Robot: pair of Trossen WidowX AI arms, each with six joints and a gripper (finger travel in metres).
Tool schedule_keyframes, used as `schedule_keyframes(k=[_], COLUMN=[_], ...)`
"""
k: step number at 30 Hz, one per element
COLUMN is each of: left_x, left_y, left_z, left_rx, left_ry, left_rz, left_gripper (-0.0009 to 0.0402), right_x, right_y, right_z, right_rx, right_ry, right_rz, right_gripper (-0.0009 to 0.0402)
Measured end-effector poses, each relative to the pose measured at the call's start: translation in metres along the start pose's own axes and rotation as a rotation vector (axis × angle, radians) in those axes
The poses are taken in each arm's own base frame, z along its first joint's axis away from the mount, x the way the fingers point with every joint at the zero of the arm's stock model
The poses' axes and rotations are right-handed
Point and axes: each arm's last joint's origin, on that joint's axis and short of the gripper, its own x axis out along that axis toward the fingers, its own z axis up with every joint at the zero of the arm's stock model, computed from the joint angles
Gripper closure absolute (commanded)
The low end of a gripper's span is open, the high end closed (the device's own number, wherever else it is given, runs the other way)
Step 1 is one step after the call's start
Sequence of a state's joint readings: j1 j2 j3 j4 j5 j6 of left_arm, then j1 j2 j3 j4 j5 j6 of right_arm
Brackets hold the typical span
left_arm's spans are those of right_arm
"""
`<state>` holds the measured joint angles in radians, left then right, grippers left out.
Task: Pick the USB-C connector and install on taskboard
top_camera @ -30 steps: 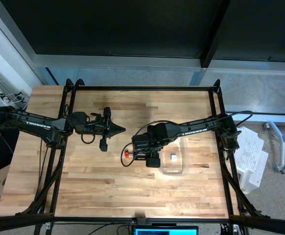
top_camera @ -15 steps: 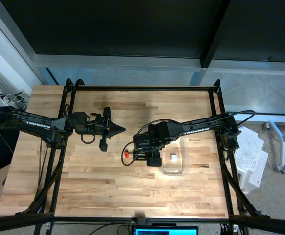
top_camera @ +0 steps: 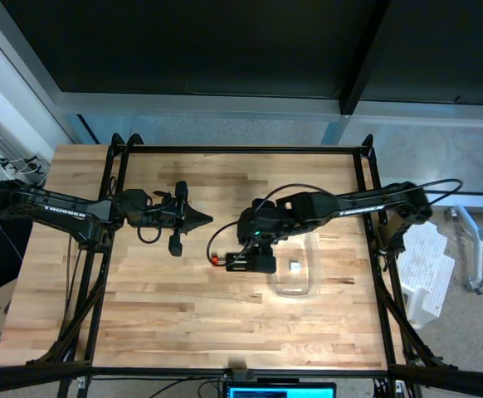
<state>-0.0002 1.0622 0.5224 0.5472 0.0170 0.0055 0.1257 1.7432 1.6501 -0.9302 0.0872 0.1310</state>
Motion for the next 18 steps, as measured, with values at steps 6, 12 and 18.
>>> schedule_keyframes(k=[6,12,18], left_x=[0.000,0.000,0.000], left_y=[0.000,0.000,0.000], left_z=[0.000,0.000,0.000], left_rx=[0.000,0.000,0.000], left_ry=[0.000,0.000,0.000], left_rz=[0.000,0.000,0.000], left_gripper=[0.0393,0.0393,0.0393], right_x=[-0.014,-0.026,-0.032], right_y=[-0.008,-0.013,-0.017], right_z=[-0.015,-0.030,-0.045], right_rx=[0.004,0.007,0.007], right_ry=[-0.181,-0.373,-0.478], right_rz=[0.011,-0.021,-0.019], right_gripper=[0.0201,0.0216,0.0261])
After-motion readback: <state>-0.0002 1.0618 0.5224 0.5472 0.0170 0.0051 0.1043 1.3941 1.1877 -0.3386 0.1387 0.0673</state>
